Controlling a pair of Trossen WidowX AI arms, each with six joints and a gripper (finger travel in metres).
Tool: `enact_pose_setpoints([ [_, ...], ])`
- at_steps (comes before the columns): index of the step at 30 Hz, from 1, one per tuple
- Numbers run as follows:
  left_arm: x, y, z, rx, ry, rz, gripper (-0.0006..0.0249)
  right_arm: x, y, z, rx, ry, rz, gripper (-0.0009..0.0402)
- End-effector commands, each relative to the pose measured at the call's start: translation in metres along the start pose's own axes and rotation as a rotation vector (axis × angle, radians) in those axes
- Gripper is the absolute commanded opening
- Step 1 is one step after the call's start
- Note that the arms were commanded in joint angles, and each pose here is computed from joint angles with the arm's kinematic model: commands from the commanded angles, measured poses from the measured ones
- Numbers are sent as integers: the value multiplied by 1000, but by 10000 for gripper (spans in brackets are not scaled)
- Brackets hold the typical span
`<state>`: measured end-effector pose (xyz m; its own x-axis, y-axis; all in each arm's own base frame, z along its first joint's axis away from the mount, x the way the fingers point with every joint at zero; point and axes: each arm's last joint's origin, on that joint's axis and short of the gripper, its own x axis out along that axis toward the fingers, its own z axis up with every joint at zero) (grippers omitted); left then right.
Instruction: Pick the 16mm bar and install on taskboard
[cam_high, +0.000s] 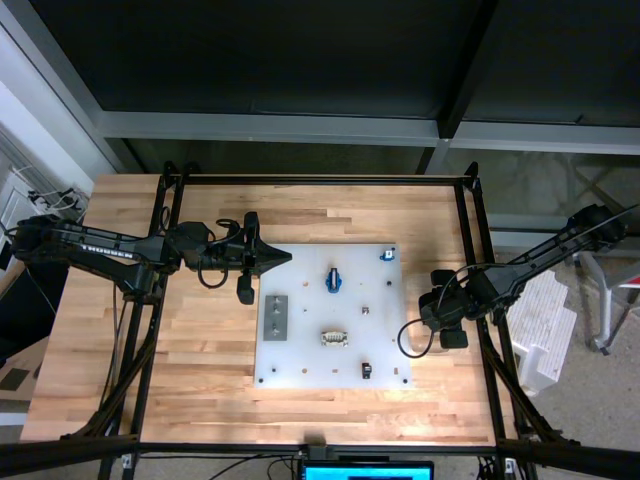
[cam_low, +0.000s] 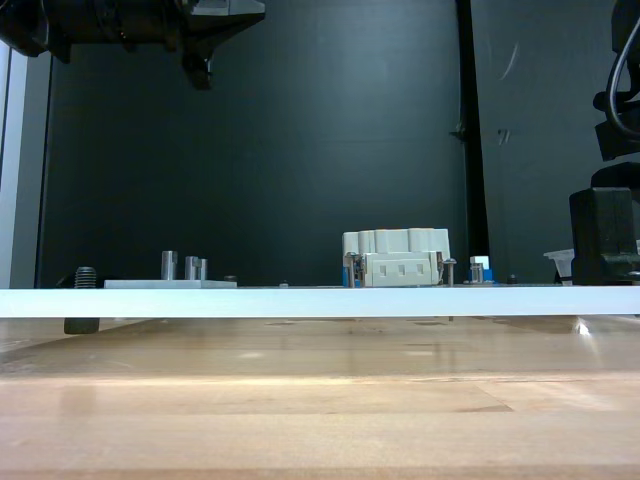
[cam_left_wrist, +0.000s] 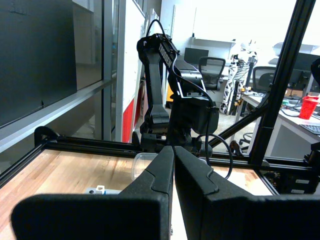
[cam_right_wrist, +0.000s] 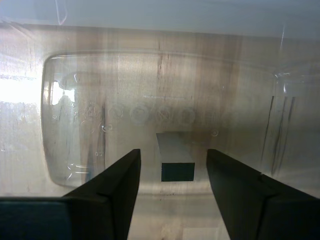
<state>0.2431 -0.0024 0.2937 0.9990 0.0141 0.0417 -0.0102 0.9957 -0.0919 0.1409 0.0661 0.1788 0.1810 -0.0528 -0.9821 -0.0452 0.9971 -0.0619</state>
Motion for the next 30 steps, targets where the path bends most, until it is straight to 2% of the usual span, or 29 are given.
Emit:
enact_pose_setpoints([
  [1,0,0,0,0,0,0,0,0,0,0,0,-1,0,139],
  [18,0,0,0,0,0,0,0,0,0,0,1,-5,0,21],
  [30,0,0,0,0,0,0,0,-10,1,6,3,-22,8,0],
])
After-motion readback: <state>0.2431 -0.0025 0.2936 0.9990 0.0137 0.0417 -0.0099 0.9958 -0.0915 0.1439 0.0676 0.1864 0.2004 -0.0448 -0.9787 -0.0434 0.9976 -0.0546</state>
